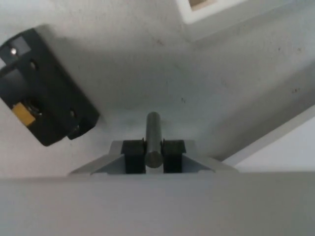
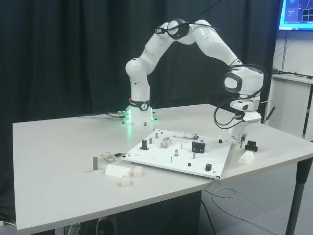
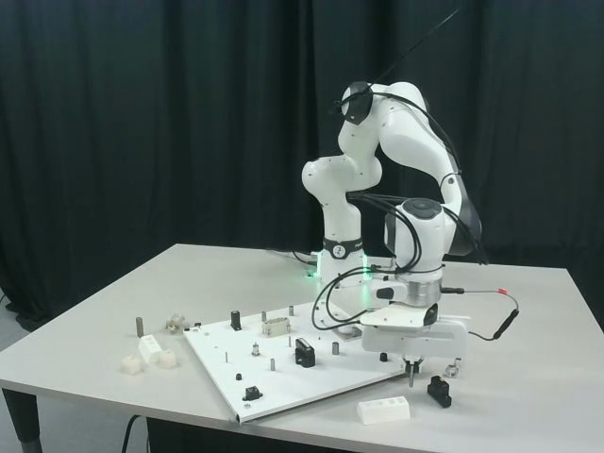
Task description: Place round peg 2.
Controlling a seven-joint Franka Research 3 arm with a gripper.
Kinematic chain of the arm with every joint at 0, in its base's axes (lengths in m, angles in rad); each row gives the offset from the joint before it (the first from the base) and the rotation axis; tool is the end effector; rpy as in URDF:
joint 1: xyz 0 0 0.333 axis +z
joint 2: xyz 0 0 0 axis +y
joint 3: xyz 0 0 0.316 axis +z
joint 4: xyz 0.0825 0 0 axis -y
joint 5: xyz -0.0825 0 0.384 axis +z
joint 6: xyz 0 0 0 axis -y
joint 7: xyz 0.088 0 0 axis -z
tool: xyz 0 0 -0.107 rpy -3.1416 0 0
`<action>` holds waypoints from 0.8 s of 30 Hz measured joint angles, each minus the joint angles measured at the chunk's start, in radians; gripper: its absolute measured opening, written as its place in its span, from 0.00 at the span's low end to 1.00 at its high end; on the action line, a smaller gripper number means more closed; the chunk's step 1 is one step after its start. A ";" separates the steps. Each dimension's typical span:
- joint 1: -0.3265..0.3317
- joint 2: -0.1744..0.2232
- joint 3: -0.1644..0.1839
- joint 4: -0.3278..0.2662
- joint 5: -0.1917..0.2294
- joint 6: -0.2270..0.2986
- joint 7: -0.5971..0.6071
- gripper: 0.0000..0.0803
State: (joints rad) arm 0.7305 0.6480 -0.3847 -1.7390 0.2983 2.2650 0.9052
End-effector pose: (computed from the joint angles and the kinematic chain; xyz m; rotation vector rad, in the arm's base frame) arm 0.6099 0.2511 0.2207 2.9123 -1.0557 -0.0689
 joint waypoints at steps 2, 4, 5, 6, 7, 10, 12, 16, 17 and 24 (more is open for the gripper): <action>0.001 0.000 0.001 -0.001 0.000 0.000 0.002 0.09; 0.001 0.000 0.002 -0.001 0.000 0.000 0.004 0.09; 0.001 0.000 0.002 -0.001 0.000 0.000 0.005 0.09; 0.002 0.000 0.002 -0.001 0.000 0.000 0.005 0.09; 0.002 0.000 0.002 -0.001 0.000 0.000 0.005 0.09; 0.003 0.000 0.002 -0.001 -0.003 -0.001 0.005 0.19; 0.003 0.000 0.002 -0.001 -0.005 -0.002 0.005 0.19; 0.003 0.000 0.002 -0.001 -0.011 -0.006 0.010 0.64; 0.003 0.000 0.002 0.000 -0.012 -0.009 0.013 0.64; 0.003 -0.011 0.000 0.004 -0.030 -0.042 0.034 0.90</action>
State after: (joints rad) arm 0.7334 0.6366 -0.3844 -1.7351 0.2683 2.2226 0.9392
